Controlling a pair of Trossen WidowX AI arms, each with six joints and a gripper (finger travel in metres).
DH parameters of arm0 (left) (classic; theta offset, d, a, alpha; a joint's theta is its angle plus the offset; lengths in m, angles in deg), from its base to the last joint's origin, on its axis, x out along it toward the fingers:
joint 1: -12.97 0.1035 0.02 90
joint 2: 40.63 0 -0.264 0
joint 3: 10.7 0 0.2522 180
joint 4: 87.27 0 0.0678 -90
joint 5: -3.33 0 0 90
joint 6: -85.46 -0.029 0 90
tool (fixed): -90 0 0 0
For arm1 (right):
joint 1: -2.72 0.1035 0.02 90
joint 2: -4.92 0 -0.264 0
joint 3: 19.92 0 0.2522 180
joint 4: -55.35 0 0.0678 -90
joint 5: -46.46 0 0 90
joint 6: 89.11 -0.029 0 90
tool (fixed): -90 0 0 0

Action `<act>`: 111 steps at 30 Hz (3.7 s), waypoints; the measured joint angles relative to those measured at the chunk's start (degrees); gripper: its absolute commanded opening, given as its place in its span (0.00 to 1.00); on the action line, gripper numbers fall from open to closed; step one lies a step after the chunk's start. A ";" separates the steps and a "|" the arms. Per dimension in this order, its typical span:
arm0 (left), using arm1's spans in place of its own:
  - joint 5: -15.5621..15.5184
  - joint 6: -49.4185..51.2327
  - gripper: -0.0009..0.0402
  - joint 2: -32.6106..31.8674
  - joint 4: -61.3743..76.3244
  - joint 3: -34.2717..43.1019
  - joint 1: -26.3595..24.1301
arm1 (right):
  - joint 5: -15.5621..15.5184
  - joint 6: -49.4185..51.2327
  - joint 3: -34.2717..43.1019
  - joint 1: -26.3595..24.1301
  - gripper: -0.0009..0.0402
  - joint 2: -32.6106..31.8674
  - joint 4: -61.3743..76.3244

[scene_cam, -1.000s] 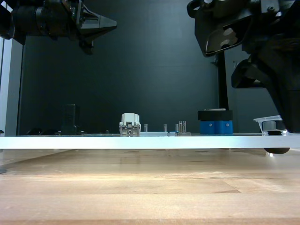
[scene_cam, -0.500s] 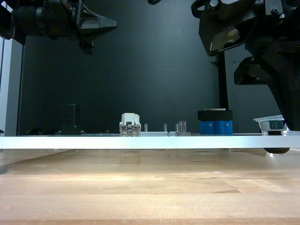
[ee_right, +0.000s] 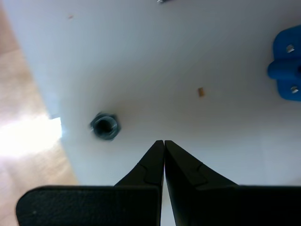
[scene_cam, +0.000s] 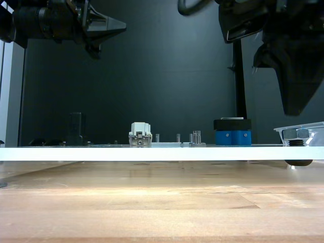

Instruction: Unfasten the M12 nut and place it in the container

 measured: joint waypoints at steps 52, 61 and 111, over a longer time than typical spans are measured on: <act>0.00 0.00 0.02 0.00 0.00 -0.02 0.00 | -10.84 0.85 -1.53 -0.37 0.02 -3.13 -9.99; 0.00 0.00 0.02 0.00 0.02 -0.02 0.00 | 5.20 -2.47 0.33 -0.55 0.02 -1.18 2.56; 0.00 0.00 0.02 0.00 0.04 0.00 0.00 | -3.87 -11.28 0.61 0.00 0.45 -4.90 -7.74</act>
